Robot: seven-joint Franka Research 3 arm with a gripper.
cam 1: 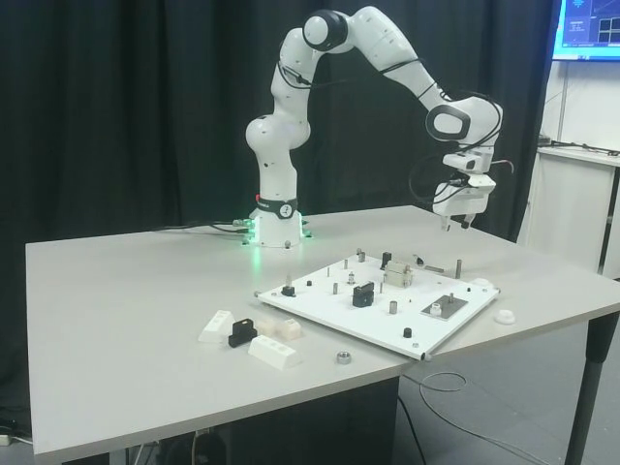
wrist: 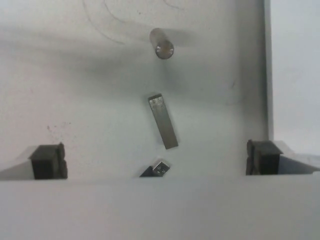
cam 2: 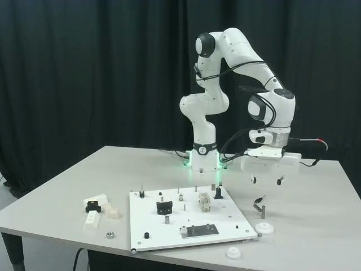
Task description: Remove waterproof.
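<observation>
Hovering with the hand [cam 2: 265, 180] spread wide and empty over loose pegs [wrist: 163, 44] on the table [cam 2: 316, 214], right of the white board [cam 2: 152, 231] and well apart from what looks like the waterproof connector [cam 2: 203, 201], a small grey block toward the board's far right. Probably light, stiff and snug in its seat, so calls for a pinch across its flat sides and a straight pull. Shows only pegs between the fingertips [wrist: 48, 161] in the wrist view, while placing the connector in both room views.

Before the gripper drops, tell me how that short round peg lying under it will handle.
The peg is a smooth cylinder lying on its side on the grey table, so a nudge would probably roll it. It looks like metal, likely stiff and heavy for its size. The open gripper may slip on it.
</observation>
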